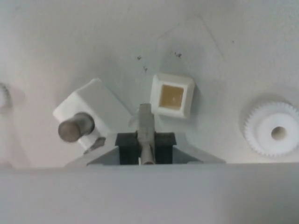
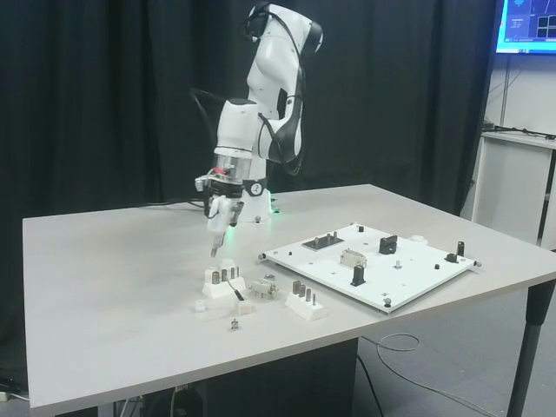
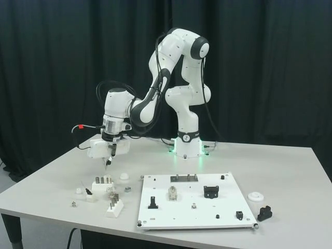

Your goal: Insert Ethernet.

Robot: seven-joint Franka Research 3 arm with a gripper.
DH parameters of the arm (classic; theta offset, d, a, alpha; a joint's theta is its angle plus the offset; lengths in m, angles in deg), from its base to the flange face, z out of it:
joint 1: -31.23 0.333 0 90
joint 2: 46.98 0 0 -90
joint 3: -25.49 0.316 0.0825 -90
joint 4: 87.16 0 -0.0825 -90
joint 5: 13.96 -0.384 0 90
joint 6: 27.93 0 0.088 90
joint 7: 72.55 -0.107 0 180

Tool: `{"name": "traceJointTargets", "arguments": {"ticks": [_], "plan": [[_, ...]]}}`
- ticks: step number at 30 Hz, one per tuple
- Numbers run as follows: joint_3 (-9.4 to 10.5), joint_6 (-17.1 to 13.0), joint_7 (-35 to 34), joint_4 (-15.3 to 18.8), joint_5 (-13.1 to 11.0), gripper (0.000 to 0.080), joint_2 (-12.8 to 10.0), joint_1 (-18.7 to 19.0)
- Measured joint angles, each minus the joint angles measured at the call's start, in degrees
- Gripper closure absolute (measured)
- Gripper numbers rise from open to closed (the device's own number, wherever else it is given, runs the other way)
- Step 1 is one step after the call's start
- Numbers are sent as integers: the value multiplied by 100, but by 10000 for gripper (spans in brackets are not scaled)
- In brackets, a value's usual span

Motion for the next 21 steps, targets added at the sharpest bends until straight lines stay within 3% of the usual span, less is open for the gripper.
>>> {"name": "traceJointTargets", "arguments": {"ticks": [8,21], "plan": [[11,60,297,-47,295,732,143,101],[171,212,742,-172,1084,732,456,172]]}}
